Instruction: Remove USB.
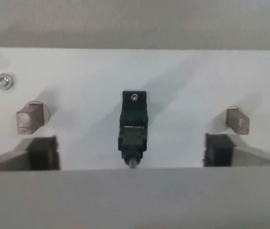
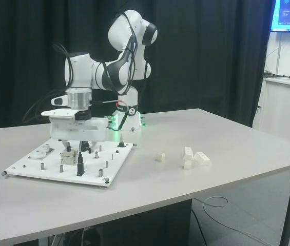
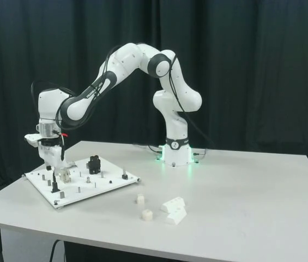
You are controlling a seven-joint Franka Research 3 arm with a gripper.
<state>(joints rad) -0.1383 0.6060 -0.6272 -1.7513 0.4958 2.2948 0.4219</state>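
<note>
While both room views showed the whole white arm (image 3: 132, 65) reaching over the white board (image 2: 65, 164) at the left of the grey table (image 2: 211, 154), only the wrist view showed the fingers clearly. There the gripper (image 1: 133, 125) was spread wide: one finger pad (image 1: 29, 119) at centre left, the other (image 1: 237, 120) at centre right, both apart from everything. The USB plug (image 1: 134, 140) sat at frame centre between them, plugged into its black socket block (image 1: 134, 107), untouched; its cable end (image 1: 133, 162) vanished behind the grey gripper body. A bolt (image 1: 4, 81) showed at upper left on the board.

The first room view placed the gripper (image 2: 78, 146) low over the board's middle, with small posts (image 2: 100, 172) around. Only the room views showed white blocks (image 2: 193, 156) lying loose on the table right of the board, and the green light at the arm base (image 3: 175, 158).
</note>
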